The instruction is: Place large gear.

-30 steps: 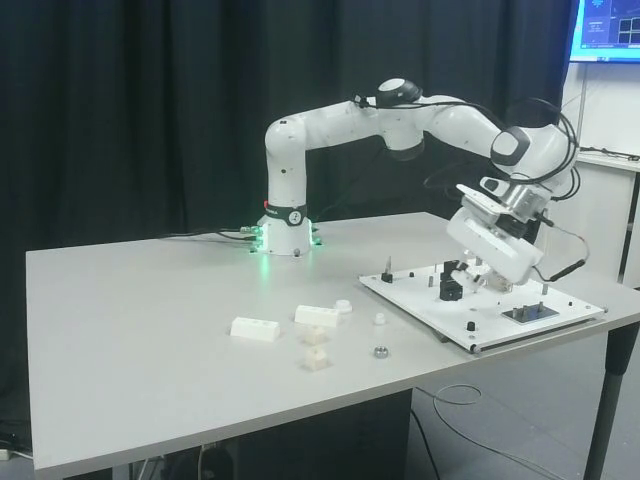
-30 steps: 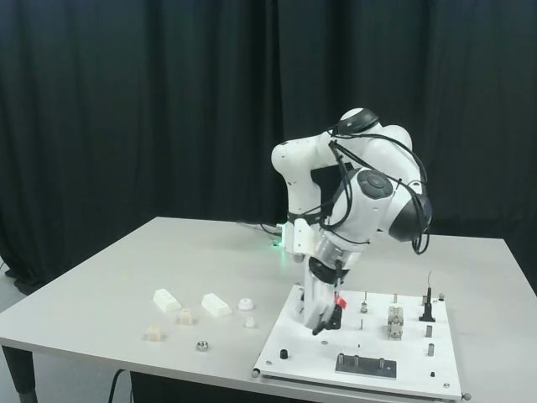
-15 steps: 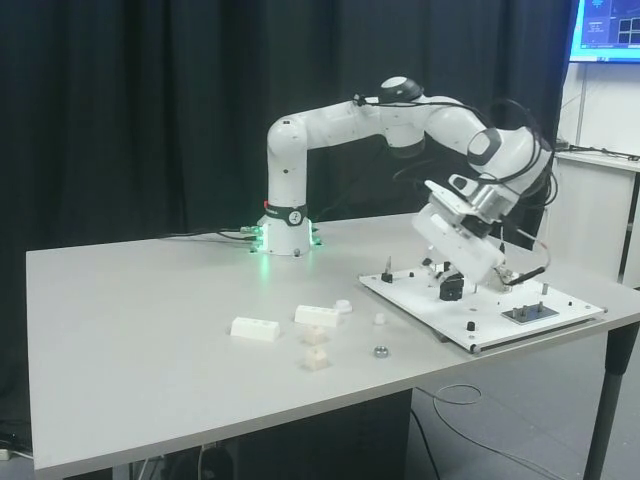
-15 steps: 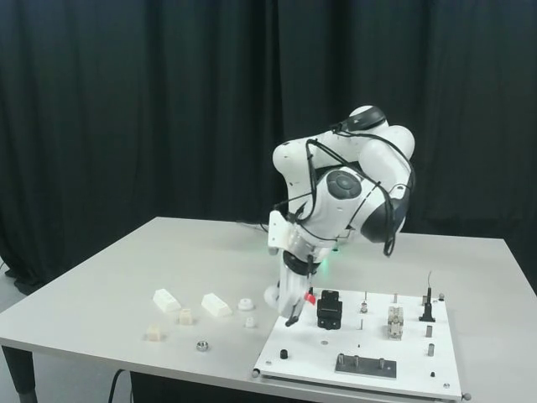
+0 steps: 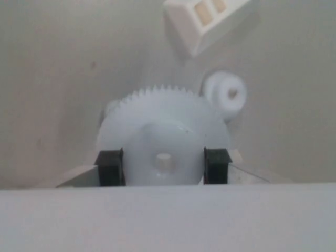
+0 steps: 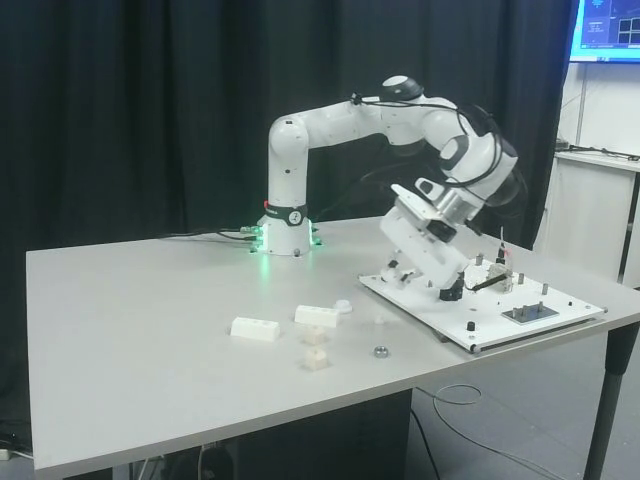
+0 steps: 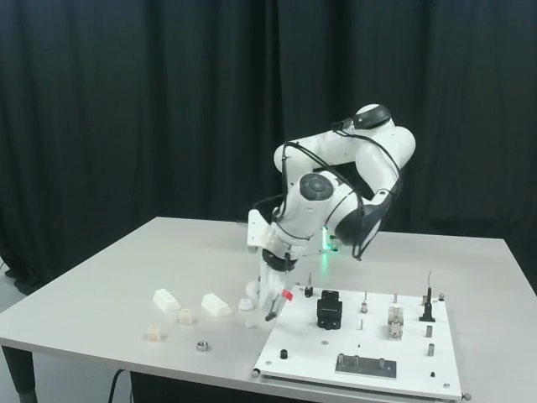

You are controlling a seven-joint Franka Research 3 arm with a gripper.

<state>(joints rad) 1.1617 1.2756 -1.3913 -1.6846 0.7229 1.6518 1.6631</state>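
Note:
The large gear point(image 5: 163, 142) is white and toothed with a raised hub, and it lies flat on the grey table point(image 6: 150, 300) just off the white board's near corner. It also shows in the room views as the large gear point(image 6: 343, 304) point(image 7: 246, 304). My gripper point(image 5: 163, 167) hangs tilted just above and beside it, open, with one black pad point(image 5: 111, 167) on each side of the hub in the wrist view. The room views show my gripper point(image 7: 268, 315) point(image 6: 388, 272) between the gear and the board, holding nothing.
A small white gear point(image 5: 226, 94) point(image 7: 249, 321) lies close to the large one, and a white block point(image 5: 205, 18) point(image 7: 216, 305) lies just past it. Another block point(image 7: 166, 300), two small pieces and a nut point(image 7: 201, 344) lie further out. The white board point(image 7: 310, 357) carries pegs and a black part point(image 7: 328, 310).
The arm has swung from over the board towards the loose parts on the table, and the hand has come down by the large gear. The black part stays on the board.

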